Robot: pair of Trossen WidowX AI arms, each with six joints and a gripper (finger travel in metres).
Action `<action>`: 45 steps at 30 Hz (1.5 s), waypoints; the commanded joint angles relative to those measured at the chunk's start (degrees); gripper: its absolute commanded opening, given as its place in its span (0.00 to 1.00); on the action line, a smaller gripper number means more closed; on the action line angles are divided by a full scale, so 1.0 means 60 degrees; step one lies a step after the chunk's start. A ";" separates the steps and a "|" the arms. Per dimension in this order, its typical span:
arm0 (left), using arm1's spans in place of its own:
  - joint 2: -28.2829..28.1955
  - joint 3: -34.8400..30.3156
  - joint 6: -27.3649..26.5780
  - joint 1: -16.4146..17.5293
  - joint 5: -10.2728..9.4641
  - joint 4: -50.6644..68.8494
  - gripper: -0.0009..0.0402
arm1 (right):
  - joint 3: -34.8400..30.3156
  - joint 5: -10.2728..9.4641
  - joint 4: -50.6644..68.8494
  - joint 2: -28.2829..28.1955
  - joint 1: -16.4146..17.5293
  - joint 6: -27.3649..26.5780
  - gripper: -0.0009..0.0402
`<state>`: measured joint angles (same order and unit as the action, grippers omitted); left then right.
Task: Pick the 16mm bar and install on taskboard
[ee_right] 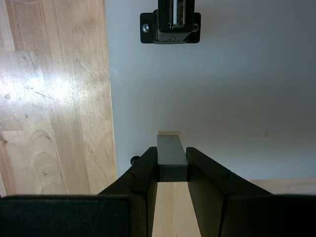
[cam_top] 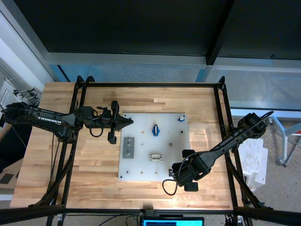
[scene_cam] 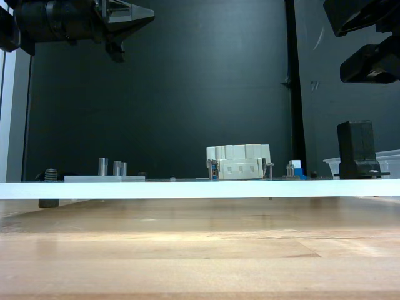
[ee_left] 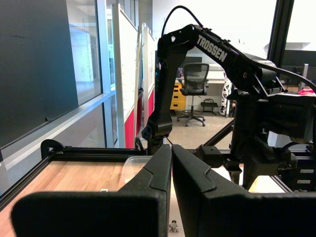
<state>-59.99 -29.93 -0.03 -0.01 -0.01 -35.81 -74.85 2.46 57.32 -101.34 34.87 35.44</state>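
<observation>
We hold the 16mm bar (ee_right: 172, 156) pinched in the right gripper (ee_right: 172, 165) above the taskboard (cam_top: 141, 165), near its right corner; next we must align it over its hole. The left gripper (cam_top: 128, 121), pressed together, hangs over the far left corner.

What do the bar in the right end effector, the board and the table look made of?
The 16mm bar, clamped in the right end effector over the board's near corner: dull matte grey, probably metal. The taskboard: smooth white sheet, plastic or painted. The table: glossy wood planks, visible grain. The left end effector hovers shut above the taskboard's far left corner.
</observation>
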 commanded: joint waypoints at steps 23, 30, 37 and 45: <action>0.0000 -0.0004 0.0004 0.0004 0.0000 -0.0004 0.02 | -0.0011 0.0160 -0.0025 0.0000 0.0007 -0.0025 0.05; 0.0000 -0.0004 0.0004 0.0004 0.0000 -0.0004 0.02 | 0.0058 0.0164 -0.0087 0.0000 0.0047 -0.0018 0.05; 0.0000 -0.0004 0.0004 0.0004 0.0000 -0.0004 0.02 | 0.0208 0.0164 -0.0259 -0.0004 0.0131 0.0015 0.05; 0.0000 -0.0004 0.0004 0.0004 0.0000 -0.0004 0.02 | 0.0415 0.0164 -0.0484 -0.0004 0.0175 0.0011 0.05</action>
<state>-59.96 -29.93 -0.01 -0.01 -0.03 -35.83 -72.69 3.66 54.81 -101.34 35.88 35.51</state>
